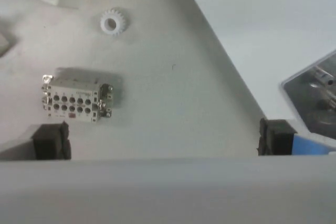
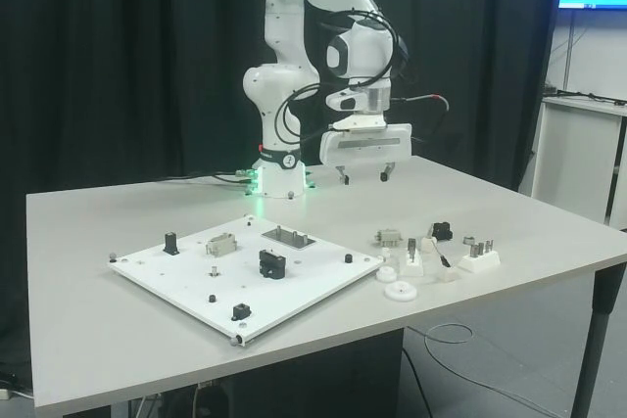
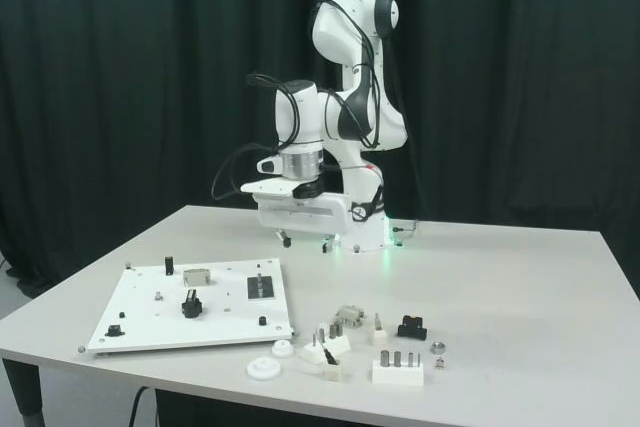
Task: Pick small gear.
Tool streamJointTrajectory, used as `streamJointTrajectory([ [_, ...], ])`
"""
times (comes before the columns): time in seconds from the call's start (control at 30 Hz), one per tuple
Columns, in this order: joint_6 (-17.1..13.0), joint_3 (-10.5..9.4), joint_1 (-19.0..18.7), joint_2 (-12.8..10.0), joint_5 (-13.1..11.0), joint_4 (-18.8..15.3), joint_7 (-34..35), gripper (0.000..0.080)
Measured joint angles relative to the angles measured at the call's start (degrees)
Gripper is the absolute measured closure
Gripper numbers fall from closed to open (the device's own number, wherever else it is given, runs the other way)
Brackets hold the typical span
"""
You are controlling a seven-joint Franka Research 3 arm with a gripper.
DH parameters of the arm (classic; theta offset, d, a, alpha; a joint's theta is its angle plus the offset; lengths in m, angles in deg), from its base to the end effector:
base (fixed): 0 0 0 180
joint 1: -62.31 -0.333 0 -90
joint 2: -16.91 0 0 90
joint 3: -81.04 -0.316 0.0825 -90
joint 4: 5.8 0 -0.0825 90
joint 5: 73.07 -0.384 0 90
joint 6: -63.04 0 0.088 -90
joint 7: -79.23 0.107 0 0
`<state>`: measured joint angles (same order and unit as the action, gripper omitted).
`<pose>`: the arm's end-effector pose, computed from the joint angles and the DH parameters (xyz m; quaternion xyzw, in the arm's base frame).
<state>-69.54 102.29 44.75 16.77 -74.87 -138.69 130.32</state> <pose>0.5064 -0.0320 0.3395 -0.8829 0.4695 0.0080 0.0086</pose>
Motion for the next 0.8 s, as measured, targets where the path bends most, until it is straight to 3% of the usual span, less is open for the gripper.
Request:
streamJointTrajectory([
  [0.43, -3.91, -0.04, -0.06, -1.29, -0.12, -0.25, 3.52, 0.0003],
  [0.8, -8.43, -0.78, -0.27, -3.85, -1.22, -0.48, 8.3, 0.0003],
])
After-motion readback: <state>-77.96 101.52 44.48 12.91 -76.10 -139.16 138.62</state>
